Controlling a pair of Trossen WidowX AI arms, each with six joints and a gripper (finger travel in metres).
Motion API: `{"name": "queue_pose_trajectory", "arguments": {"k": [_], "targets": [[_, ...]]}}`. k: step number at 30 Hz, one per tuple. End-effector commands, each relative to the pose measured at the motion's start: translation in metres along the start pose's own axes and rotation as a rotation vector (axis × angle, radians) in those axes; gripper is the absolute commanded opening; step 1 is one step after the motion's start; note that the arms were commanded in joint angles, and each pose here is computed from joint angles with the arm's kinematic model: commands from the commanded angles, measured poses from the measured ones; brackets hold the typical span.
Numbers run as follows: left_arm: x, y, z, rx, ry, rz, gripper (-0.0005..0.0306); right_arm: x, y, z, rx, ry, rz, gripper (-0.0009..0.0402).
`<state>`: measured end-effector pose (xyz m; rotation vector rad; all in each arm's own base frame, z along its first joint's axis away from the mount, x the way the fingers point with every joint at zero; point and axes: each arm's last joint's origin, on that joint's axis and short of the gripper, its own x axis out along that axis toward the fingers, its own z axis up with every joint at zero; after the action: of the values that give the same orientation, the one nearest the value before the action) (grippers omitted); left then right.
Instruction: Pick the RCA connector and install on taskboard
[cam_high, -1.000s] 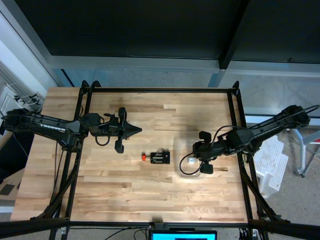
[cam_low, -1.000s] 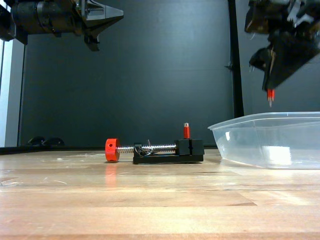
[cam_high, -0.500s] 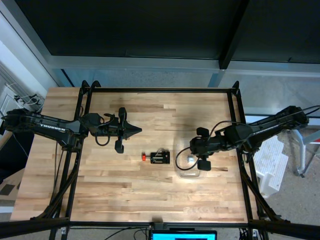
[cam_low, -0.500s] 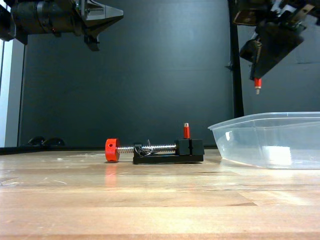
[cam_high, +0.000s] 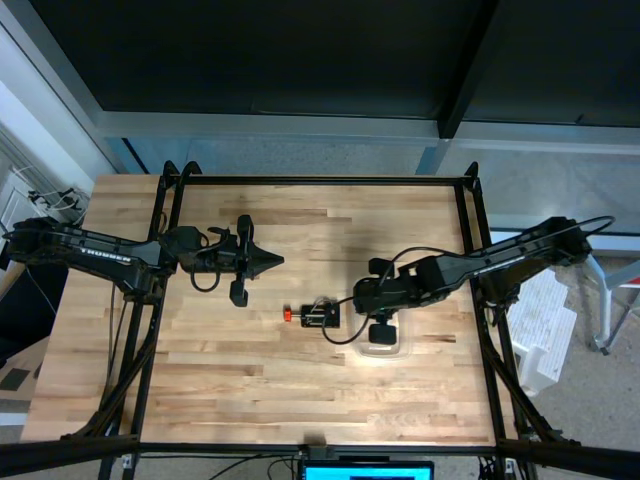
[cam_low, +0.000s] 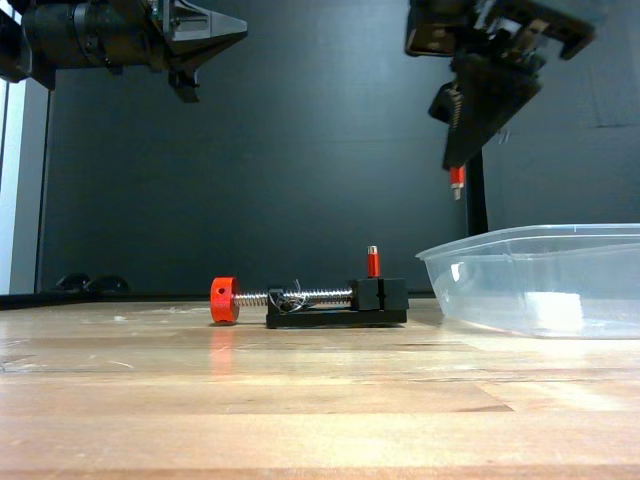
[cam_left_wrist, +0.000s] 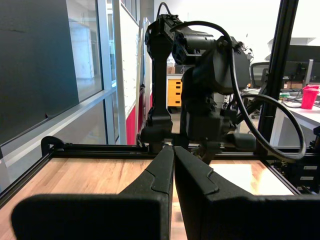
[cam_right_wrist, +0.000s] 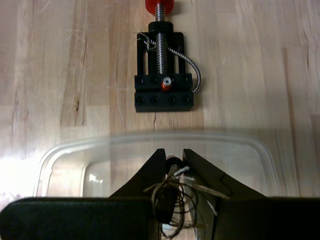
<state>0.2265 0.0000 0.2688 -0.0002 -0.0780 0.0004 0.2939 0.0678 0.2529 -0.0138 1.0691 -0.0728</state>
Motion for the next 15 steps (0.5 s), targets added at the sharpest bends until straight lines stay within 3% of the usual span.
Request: {"name": "queue_pose_trajectory", "arguments": {"k": [1, 15], "targets": [[0.0, 0.0, 0.0, 0.0, 0.0, 0.0, 0.0, 0.008, 0.002, 0.009, -0.01, 0.003, -0.004, 0.0], [0.0, 0.0, 0.0, 0.0, 0.0, 0.0, 0.0, 0.036, 0.005, 0.04, -0.025, 0.013, -0.019, 0.0]]}}
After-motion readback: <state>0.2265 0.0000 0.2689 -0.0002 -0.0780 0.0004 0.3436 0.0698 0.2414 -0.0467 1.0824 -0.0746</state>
